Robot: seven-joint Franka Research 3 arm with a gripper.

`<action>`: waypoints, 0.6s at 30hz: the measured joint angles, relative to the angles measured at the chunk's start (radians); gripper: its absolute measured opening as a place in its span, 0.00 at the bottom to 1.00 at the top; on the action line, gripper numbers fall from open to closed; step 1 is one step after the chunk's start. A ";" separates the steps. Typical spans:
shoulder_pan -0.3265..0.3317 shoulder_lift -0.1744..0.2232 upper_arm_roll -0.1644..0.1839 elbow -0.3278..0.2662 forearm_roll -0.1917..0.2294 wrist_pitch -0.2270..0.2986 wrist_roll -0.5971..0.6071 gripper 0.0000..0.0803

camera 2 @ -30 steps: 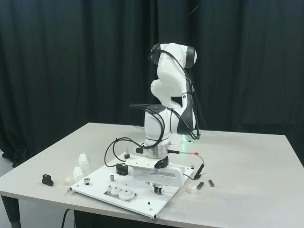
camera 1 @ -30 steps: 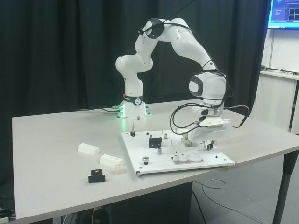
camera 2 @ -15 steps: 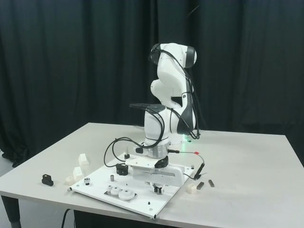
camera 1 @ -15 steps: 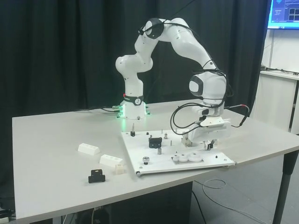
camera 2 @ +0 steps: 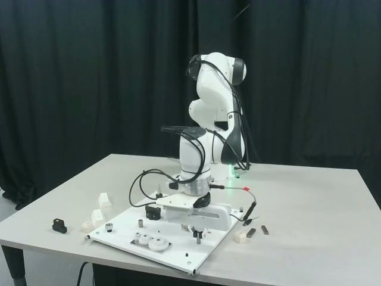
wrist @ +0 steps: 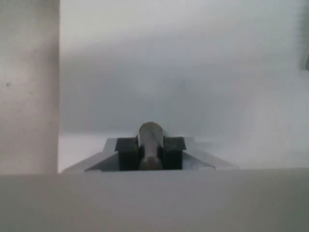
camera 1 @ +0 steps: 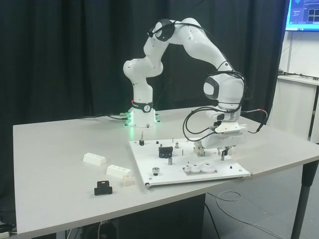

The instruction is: Remove round peg 3.

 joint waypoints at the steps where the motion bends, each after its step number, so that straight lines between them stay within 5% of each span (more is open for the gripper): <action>1: 0.000 0.000 0.000 0.002 0.000 -0.003 0.000 0.13; 18: 0.005 -0.020 -0.014 0.041 -0.007 -0.102 0.001 0.13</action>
